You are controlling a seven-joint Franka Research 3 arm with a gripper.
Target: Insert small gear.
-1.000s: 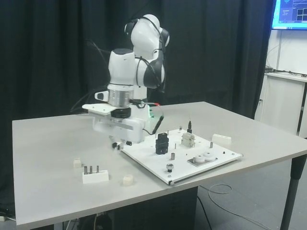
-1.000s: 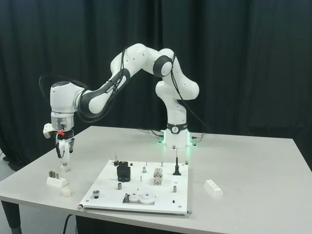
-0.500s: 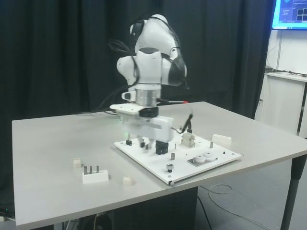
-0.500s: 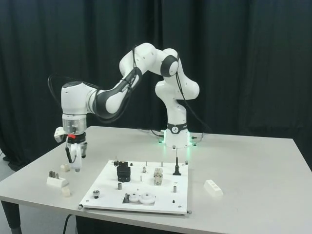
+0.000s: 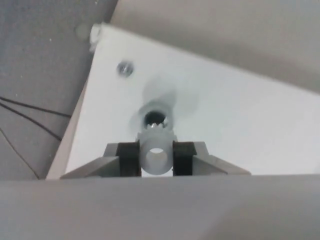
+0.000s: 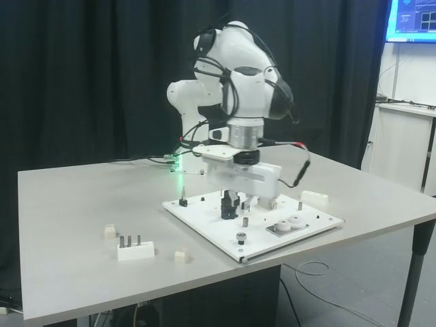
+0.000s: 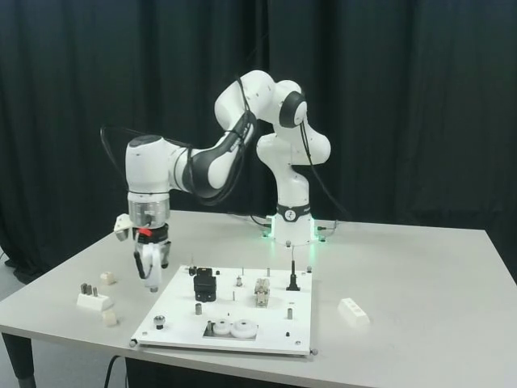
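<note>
My pincer (image 5: 156, 159) is clamped on the small gear (image 5: 155, 154), pads on its smooth sides, above the white board (image 5: 240, 125). It looks light, stiff and slippery (the teeth best left alone).

A black block (image 7: 204, 284) stands on the white board near its back left corner. Off the board's left edge on the grey table (image 7: 420, 275) sit a white holder (image 7: 92, 301) with dark pins, and two small white cubes (image 7: 108, 318) (image 7: 107, 277), one before the holder and one behind it. Right of the board lies a white block (image 7: 353, 311). A monitor (image 6: 411, 20) hangs beyond the table.
</note>
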